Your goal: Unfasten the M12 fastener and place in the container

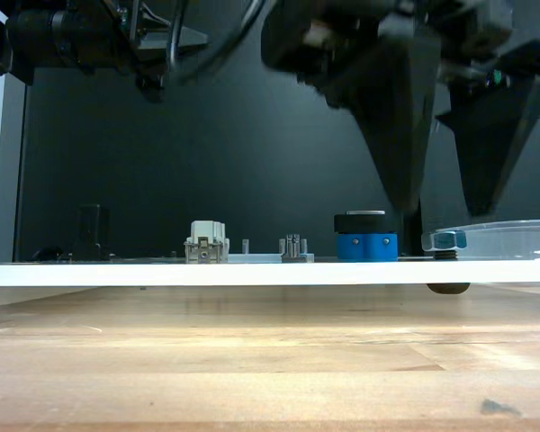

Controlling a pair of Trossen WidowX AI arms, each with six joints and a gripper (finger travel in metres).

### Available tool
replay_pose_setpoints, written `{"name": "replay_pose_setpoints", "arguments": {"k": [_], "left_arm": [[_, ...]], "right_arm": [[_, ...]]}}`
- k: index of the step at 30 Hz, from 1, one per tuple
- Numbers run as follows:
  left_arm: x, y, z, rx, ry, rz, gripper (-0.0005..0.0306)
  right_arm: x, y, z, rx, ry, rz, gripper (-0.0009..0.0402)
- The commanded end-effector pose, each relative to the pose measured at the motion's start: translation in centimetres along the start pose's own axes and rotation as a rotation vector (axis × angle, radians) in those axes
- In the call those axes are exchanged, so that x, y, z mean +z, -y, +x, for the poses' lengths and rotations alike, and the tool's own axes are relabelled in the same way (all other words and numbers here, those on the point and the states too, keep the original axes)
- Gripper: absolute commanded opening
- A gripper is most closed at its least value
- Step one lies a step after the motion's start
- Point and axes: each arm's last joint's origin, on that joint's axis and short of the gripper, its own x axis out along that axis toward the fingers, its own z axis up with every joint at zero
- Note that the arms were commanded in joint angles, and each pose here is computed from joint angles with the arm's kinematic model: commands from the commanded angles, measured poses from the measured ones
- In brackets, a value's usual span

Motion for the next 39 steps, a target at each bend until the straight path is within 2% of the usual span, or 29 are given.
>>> {"name": "replay_pose_setpoints", "arguments": {"k": [1, 12, 39], "left_arm": [[0.0, 0.0, 0.0, 0.000, -0.001, 0.000, 0.0000], [0.0, 0.0, 0.0, 0.000, -0.001, 0.000, 0.0000], [0.0, 0.0, 0.0, 0.000, -0.001, 0.000, 0.0000]], "right_arm": [[0.0, -0.1, 0.6, -0.013, 0.002, 0.024, 0.0252], [0.3, 0.1, 0.8, -0.027, 0.003, 0.104, 0.0215], [0.6, -0.3, 2.0, -0.035, -0.013, 0.115, 0.0154]]}}
